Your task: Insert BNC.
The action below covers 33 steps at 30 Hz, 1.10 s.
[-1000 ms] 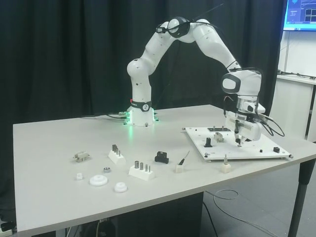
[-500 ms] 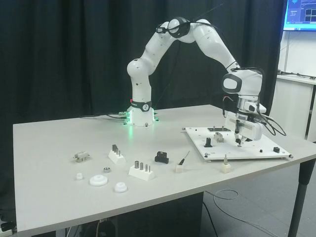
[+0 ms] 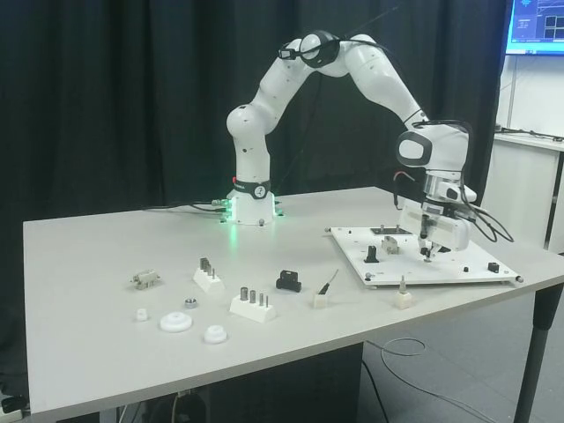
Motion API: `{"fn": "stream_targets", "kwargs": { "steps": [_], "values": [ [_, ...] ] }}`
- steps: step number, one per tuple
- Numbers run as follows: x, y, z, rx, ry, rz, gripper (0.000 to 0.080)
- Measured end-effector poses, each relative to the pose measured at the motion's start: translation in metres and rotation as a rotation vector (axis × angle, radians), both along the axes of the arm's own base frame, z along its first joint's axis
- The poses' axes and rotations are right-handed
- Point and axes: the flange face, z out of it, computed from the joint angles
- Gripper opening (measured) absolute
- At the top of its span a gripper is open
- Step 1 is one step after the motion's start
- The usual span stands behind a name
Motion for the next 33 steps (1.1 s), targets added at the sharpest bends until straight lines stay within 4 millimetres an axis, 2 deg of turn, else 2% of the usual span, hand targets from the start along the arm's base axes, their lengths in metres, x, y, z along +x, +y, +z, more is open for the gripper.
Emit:
{"fn": "stream_targets", "kwargs": {
  "steps": [20,33],
  "values": [
    [0.0013,0.0011,0.0002,-0.01,0.022,0.166,0.0124],
    [0.0028,0.0042,0.0002,-0.028,0.034,0.205,0.0124]
  ]
}}
